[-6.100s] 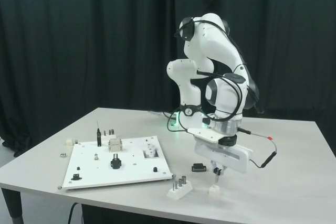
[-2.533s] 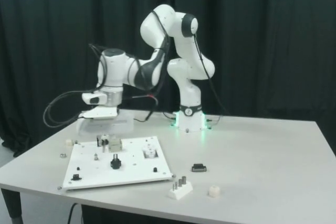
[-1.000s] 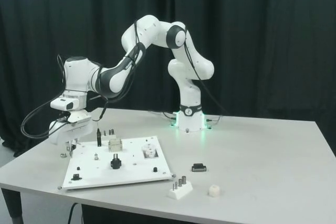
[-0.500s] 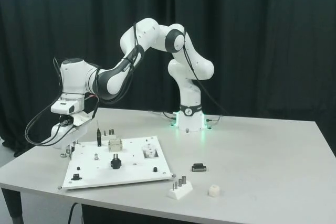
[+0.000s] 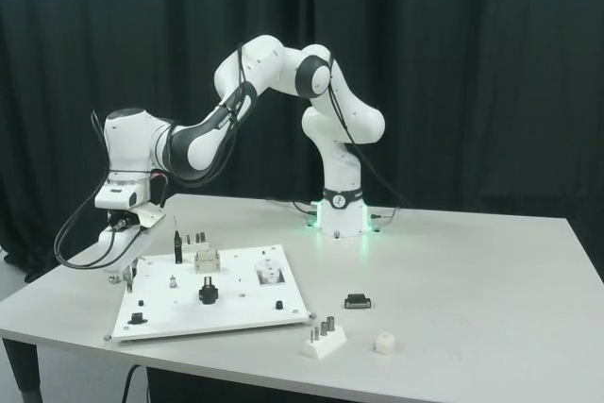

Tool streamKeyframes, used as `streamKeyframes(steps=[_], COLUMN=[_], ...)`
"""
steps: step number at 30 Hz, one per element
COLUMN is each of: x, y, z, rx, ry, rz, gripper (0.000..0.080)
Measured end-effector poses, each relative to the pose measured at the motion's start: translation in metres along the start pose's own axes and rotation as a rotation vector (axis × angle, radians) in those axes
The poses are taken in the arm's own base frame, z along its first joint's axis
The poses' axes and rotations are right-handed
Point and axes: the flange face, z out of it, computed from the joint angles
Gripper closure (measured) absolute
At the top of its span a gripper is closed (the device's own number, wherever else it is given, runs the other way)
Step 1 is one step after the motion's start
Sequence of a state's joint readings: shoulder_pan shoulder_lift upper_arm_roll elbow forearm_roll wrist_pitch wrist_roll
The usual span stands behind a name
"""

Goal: Insert Ethernet.

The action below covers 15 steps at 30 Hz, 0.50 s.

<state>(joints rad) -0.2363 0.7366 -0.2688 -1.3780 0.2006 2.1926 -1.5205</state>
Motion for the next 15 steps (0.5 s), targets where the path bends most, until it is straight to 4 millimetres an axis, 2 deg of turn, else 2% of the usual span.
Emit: streamKeyframes(steps=[15], x=[0.0], y=[0.004], z=[0.013], rx=[0.022], ry=[0.03], rz=[-0.028], gripper=[0.0737])
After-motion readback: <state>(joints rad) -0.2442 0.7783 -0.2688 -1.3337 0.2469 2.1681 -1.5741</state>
